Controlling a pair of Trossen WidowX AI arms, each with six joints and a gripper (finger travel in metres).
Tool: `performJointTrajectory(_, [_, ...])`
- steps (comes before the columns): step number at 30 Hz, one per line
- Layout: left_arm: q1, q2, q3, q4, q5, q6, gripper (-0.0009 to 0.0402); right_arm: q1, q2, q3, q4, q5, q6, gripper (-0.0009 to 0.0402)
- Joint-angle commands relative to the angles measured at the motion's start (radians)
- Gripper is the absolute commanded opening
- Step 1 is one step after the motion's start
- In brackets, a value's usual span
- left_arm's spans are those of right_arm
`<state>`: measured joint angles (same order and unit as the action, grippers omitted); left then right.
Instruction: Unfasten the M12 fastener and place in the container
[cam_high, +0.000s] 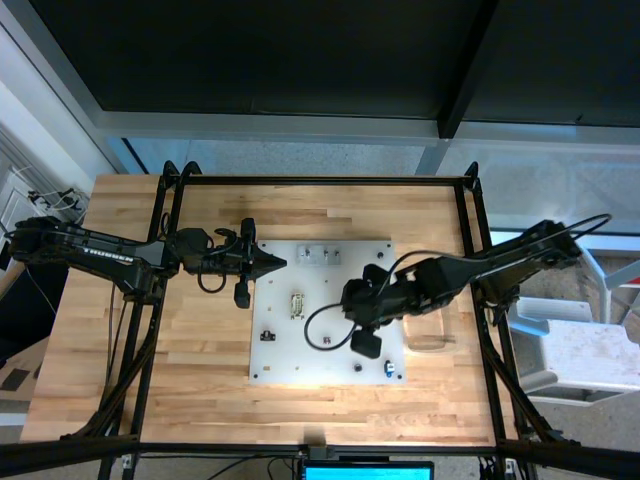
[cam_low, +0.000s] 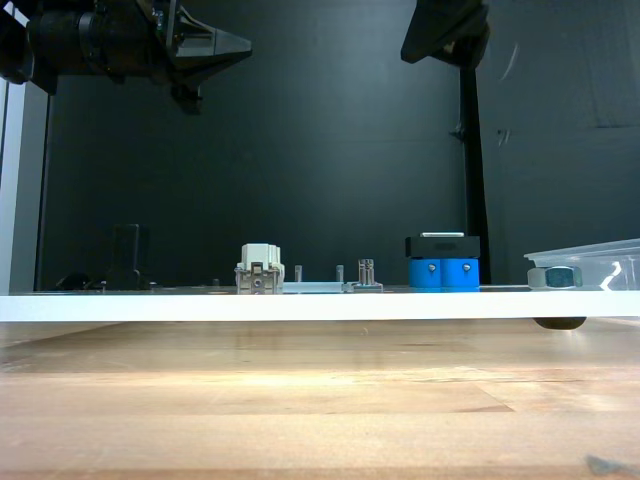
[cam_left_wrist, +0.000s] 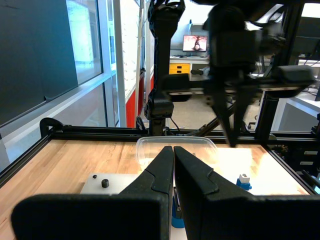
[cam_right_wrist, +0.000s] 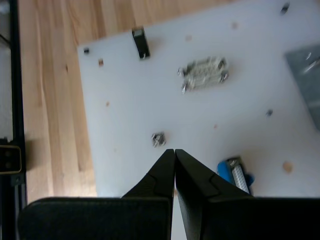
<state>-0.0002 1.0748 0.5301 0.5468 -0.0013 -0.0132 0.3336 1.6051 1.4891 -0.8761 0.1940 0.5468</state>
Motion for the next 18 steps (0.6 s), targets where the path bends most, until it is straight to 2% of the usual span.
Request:
performJointTrajectory(1, [0.000,0.000,0.000,0.000,0.000,0.000,0.0000,0.029,0.068,0.082,-0.079,-0.001,0.060,0.0000])
performJointTrajectory(6, [0.000,0.000,0.000,0.000,0.000,0.000,0.0000,0.063,0.153,0.179,-0.186,-0.015,0.154,0.0000])
performJointTrajectory(9, [0.000,0.000,0.000,0.000,0.000,0.000,0.0000,0.077,0.195,0.217,-0.231,-0.063,0.193,0.0000])
performJointTrajectory(18, [0.000,0.000,0.000,0.000,0.000,0.000,0.0000,0.126,0.312,0.300,-0.344,-0.146,0.273,0.0000])
